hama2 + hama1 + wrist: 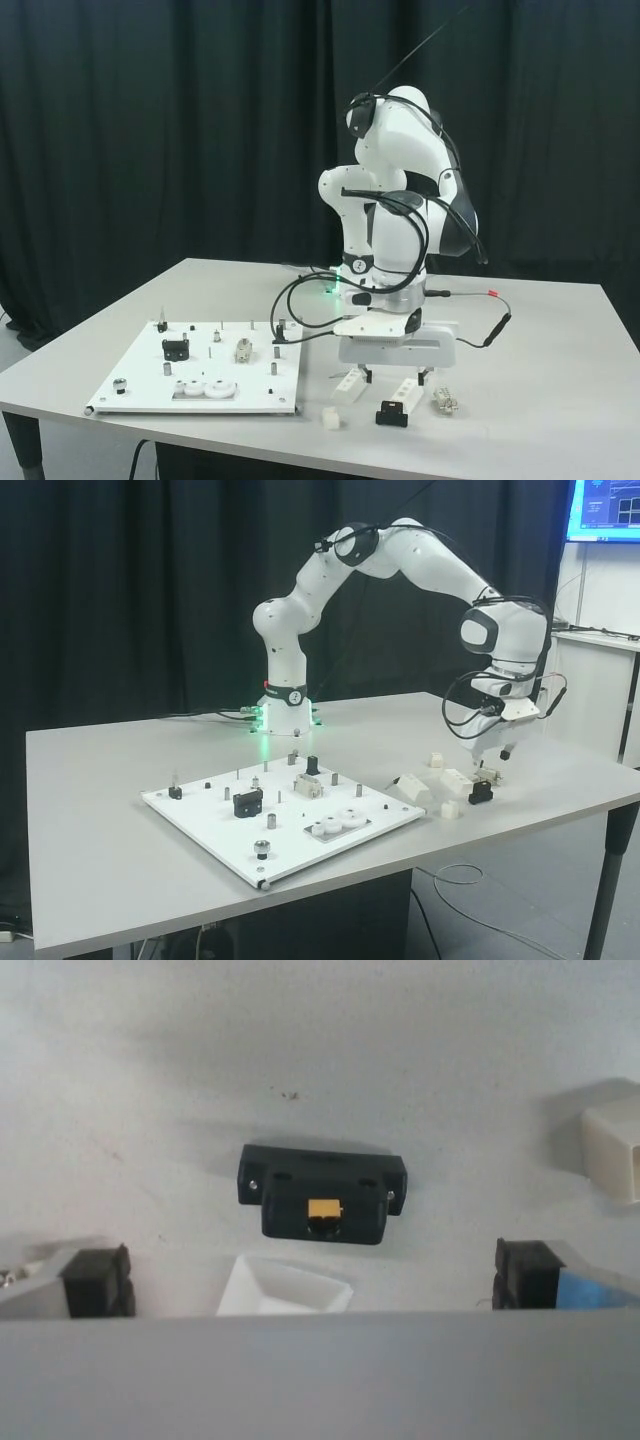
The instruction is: Remove round peg 3.
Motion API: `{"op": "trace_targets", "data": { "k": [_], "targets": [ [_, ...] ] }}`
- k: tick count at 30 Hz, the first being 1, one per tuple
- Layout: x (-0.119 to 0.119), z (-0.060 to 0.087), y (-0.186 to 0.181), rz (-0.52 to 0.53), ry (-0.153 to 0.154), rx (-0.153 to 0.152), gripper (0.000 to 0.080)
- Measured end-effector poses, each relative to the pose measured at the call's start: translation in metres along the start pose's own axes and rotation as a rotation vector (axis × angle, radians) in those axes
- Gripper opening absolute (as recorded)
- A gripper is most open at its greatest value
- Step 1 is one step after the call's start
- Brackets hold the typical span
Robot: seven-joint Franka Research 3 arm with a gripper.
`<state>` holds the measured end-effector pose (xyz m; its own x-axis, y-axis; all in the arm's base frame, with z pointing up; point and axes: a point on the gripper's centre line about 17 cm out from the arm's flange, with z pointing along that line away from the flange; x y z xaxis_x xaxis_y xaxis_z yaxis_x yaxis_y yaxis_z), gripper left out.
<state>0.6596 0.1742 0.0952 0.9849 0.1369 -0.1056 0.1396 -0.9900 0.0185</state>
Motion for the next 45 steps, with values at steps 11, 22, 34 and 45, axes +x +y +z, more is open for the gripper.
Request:
{"op": "trace_targets", "data": {
  "k": [11,22,34,45],
  "targets": [
    [0.0,-0.001,0.004,-0.004,-0.003,-0.012,0.08],
    [-0.008,0.0,0.02,-0.007,-0.034,-0.04,0.08],
    [-0.026,-0.002,0.061,-0.002,-0.103,-0.09,0.08],
    [-0.054,0.003,0.11,-0.007,-0.187,-0.112,0.08]
  ]
}}
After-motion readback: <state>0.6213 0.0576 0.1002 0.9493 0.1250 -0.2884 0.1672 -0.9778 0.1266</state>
